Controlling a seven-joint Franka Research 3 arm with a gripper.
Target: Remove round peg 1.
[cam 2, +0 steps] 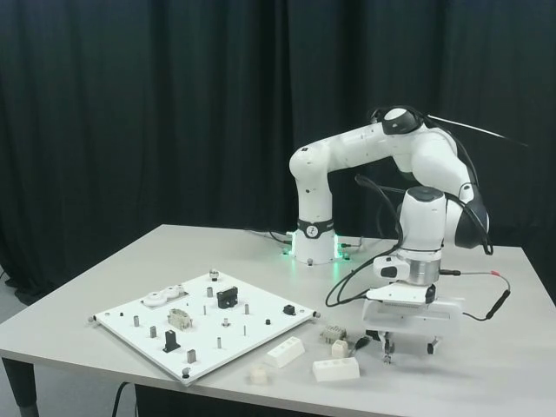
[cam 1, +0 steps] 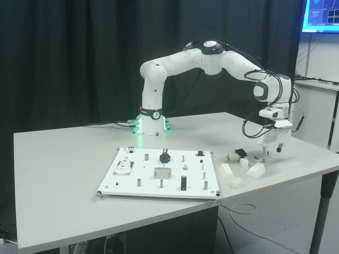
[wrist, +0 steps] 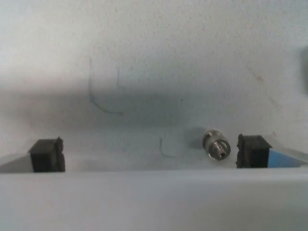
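A small grey metal round peg lies on its side on the grey table, just inside one black fingertip and apart from it. My gripper is open, fingers spread wide, with nothing held between them. In the room views the gripper hangs low over the table, beyond the right edge of the white peg board. The board carries several upright pegs and fittings.
Loose white blocks and a small connector lie between the board and the gripper. A black part sits close by. The table's front edge runs near the gripper. Cables hang from the wrist.
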